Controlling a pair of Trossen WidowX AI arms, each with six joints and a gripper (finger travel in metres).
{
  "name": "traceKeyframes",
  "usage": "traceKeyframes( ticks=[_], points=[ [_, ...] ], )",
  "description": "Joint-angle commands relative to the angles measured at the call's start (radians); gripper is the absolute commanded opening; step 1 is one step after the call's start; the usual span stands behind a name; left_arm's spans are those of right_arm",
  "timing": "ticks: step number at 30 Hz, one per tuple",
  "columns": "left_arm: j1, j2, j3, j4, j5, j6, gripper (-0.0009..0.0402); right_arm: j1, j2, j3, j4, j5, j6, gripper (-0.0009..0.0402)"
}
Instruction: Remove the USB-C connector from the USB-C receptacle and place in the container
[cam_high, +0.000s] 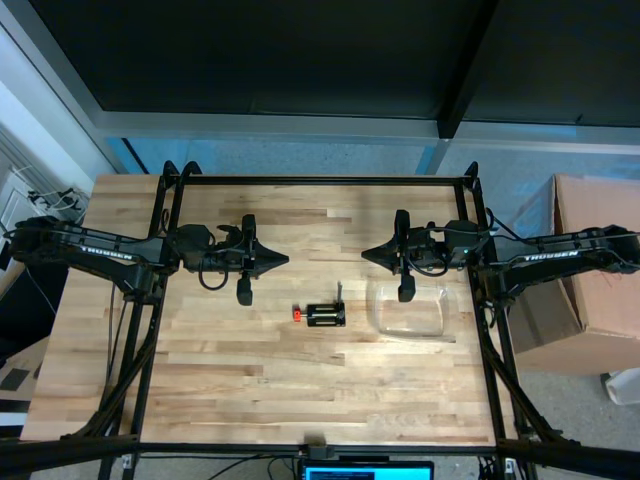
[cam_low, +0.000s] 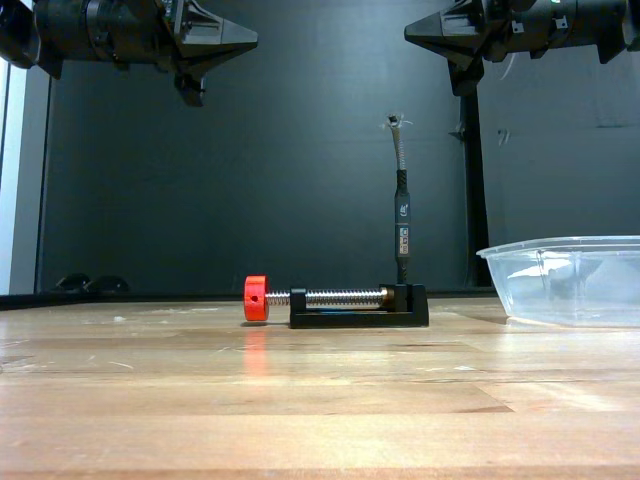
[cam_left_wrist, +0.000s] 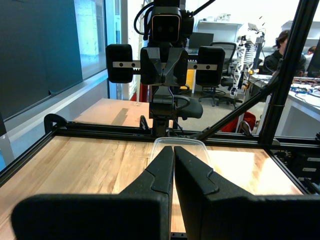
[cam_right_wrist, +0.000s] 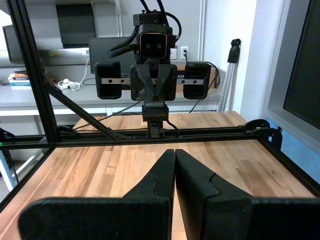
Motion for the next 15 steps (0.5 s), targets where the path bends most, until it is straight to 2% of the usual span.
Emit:
traceKeyframes(
  ticks=[1, 15],
  points=[
    [0.0, 0.0, 0.0, 0.0, 0.0, 0.0, 0.0, 0.002, 0.001, 0.0, 0.001, -0.001, 0.001, 0.0],
    [0.0, 0.0, 0.0, 0.0, 0.0, 0.0, 0.0, 0.003, 0.0, 0.002, -0.007, 0.0, 0.001, 0.0]
  ],
)
